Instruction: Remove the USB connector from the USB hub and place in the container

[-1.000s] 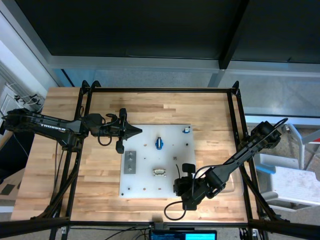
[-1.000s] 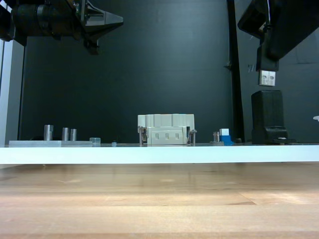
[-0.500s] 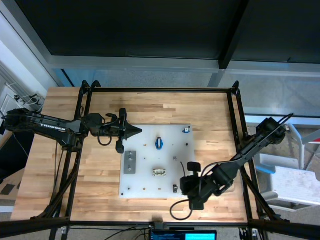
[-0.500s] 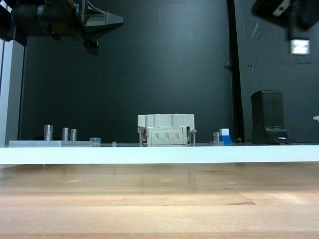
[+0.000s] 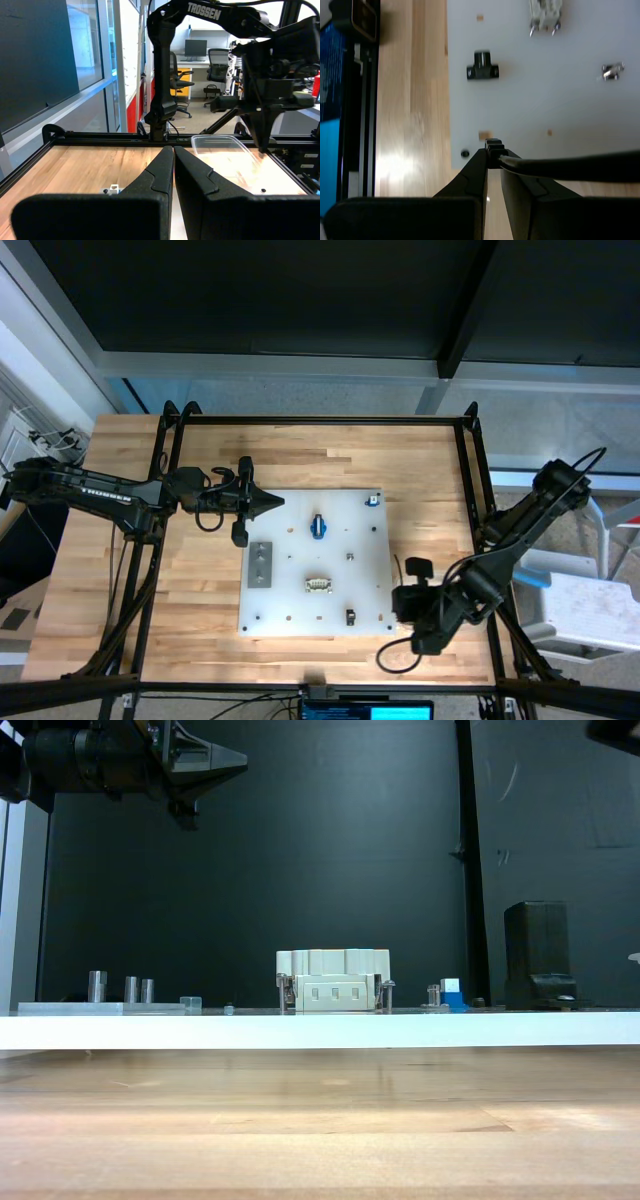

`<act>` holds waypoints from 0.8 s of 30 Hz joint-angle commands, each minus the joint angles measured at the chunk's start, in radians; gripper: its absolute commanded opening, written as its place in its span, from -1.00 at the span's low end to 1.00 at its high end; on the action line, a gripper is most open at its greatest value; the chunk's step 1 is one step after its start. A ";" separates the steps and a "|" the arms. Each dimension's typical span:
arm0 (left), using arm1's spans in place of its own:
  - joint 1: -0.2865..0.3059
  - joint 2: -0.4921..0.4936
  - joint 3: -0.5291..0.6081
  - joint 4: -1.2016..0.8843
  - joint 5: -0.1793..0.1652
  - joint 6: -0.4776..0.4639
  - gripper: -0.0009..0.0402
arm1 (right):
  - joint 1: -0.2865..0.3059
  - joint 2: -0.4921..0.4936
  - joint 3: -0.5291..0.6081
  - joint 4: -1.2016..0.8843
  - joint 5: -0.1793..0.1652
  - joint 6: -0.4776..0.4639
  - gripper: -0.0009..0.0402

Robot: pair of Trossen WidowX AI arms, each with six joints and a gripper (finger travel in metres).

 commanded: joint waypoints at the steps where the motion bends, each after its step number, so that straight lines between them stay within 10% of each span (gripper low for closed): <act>1: 0.000 0.000 0.000 0.000 0.000 0.000 -0.95 | 0.027 -0.041 -0.039 -0.012 0.002 0.028 -0.96; 24: 0.000 0.000 0.000 0.000 0.000 0.000 -0.95 | 0.247 -0.264 -0.246 -0.189 -0.008 0.288 -0.96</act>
